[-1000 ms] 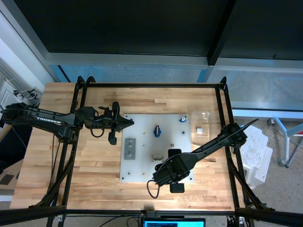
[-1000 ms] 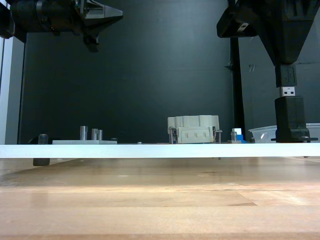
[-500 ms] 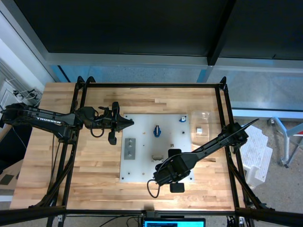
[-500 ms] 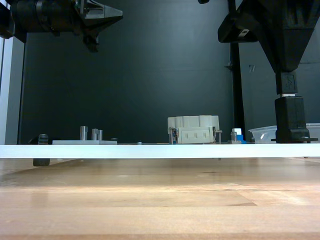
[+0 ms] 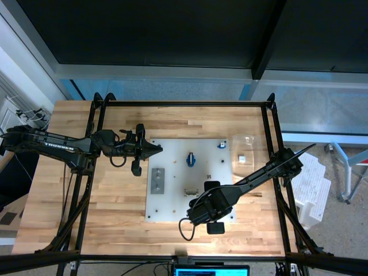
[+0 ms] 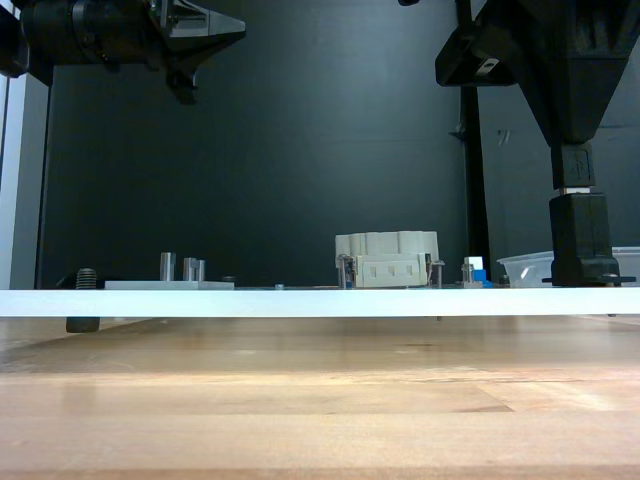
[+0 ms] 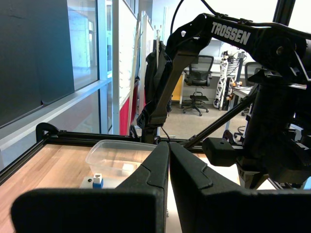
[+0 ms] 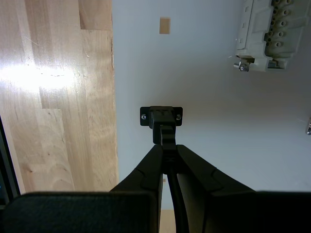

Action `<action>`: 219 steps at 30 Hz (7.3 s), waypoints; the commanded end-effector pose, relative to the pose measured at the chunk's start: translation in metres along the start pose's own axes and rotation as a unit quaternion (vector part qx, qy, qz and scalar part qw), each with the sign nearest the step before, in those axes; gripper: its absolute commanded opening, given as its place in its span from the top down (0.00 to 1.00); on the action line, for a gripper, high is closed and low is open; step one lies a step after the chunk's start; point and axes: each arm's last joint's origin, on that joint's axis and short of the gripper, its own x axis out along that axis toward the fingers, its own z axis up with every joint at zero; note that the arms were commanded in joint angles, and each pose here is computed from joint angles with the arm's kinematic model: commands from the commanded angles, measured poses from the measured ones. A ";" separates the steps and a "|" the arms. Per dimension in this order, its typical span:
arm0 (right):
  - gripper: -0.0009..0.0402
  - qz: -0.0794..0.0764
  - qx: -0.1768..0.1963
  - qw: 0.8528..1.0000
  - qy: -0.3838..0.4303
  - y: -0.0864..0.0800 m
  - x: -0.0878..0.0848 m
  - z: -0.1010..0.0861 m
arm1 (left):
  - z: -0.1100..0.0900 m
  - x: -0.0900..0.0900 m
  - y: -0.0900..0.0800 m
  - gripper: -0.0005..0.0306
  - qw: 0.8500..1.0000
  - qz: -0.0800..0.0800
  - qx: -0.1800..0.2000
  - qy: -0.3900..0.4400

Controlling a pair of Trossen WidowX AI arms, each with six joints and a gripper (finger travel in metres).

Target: Pick the USB connector and install on taskboard

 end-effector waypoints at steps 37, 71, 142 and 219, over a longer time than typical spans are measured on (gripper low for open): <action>0.46 0.013 -0.006 0.999 -0.036 -0.012 -0.056 -0.029 | 0.000 0.000 0.000 0.98 1.000 0.000 0.000 0.000; 0.96 0.013 0.025 0.978 -0.206 -0.071 -0.086 -0.081 | 0.000 0.000 0.000 0.98 1.000 0.000 0.000 0.000; 0.98 0.013 0.045 0.706 -0.707 -0.196 -0.052 -0.128 | 0.000 0.000 0.000 0.98 1.000 0.000 0.000 0.000; 0.98 0.012 0.041 0.702 -0.711 -0.193 -0.046 -0.129 | 0.000 0.000 0.000 0.98 1.000 0.000 0.000 0.000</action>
